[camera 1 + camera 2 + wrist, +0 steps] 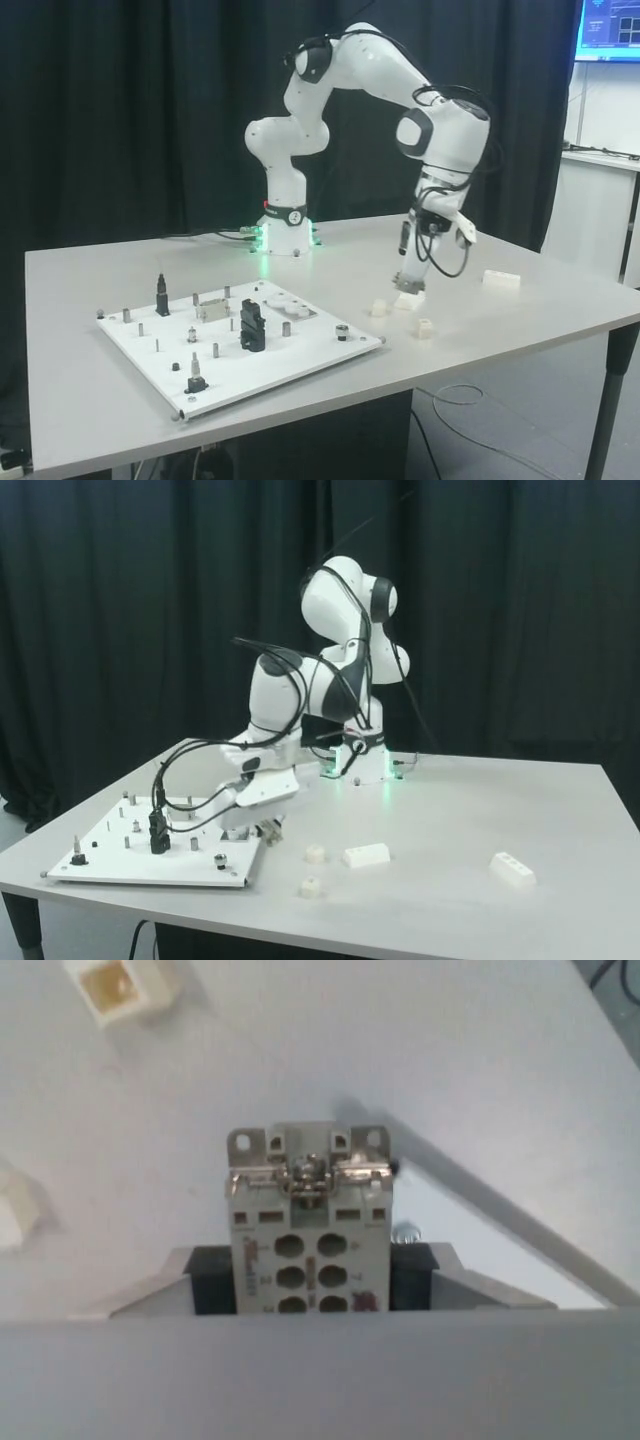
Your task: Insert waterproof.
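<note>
My gripper [310, 1282] is shut on a white multi-pin connector [308, 1230] with a metal clamp on its end. Black finger pads [212, 1280] press on both of its sides. In the first room view the gripper [410, 285] hangs just above the grey table, right of the white assembly board [300, 365], with the connector [409, 291] at its tip. In the second room view the gripper [262, 826] is low beside the board's [110, 872] near corner. Whether the connector touches the table, I cannot tell.
Small white parts lie on the table near the gripper [378, 308] [425, 327], and a longer white block [502, 280] sits farther right. The board carries a black upright fixture [250, 328], several pegs and small sockets. The wrist view shows a white open housing [120, 985].
</note>
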`<action>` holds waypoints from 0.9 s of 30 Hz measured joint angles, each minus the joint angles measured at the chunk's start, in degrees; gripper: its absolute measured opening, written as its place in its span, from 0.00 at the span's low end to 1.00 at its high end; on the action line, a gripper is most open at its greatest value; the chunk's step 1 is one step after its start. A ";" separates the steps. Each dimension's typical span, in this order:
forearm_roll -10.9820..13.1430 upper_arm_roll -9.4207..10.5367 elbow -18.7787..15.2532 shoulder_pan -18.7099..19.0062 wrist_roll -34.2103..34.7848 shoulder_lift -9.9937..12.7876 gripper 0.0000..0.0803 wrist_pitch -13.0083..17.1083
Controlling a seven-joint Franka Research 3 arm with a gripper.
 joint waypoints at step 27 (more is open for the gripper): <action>1.04 -4.05 -19.65 -8.35 -14.68 -13.45 0.39 12.43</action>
